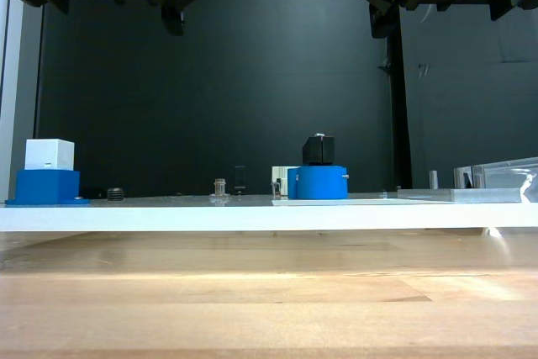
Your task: Pick the 16mm cylinder and install on the taskboard
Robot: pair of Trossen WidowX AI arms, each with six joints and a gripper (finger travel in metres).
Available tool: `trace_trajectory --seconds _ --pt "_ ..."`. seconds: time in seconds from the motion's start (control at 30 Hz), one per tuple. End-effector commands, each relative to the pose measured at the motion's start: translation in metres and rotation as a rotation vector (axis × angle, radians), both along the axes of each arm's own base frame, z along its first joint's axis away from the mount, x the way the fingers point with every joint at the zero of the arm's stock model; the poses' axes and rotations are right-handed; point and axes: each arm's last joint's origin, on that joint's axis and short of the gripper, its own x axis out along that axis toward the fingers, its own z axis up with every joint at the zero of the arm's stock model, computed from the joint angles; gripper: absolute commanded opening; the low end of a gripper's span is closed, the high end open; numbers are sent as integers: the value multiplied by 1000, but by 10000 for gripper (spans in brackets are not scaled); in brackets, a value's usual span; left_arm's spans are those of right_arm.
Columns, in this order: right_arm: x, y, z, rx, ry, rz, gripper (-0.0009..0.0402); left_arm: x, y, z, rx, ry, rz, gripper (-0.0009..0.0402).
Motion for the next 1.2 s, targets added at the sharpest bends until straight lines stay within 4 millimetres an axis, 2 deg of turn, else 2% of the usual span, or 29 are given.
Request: trace_trajectory --seconds 0.03,0.43,0.6,0.93,1.2 --pt "0 0 0 0 2 0 0 0 0 0 0 0 0 0" --pt "0 0 0 2 3 -1 0 0 0 0 0 0 0 0" --pt "-1 1 0 107 29 5 0 0 0 0 0 0 0 0" --pt "-3 6 -1 85 356 16 0 0 0 0 0 0 0 0" --pt "-15 13 -5 74 641 41 0 0 0 0 0 0 0 0"
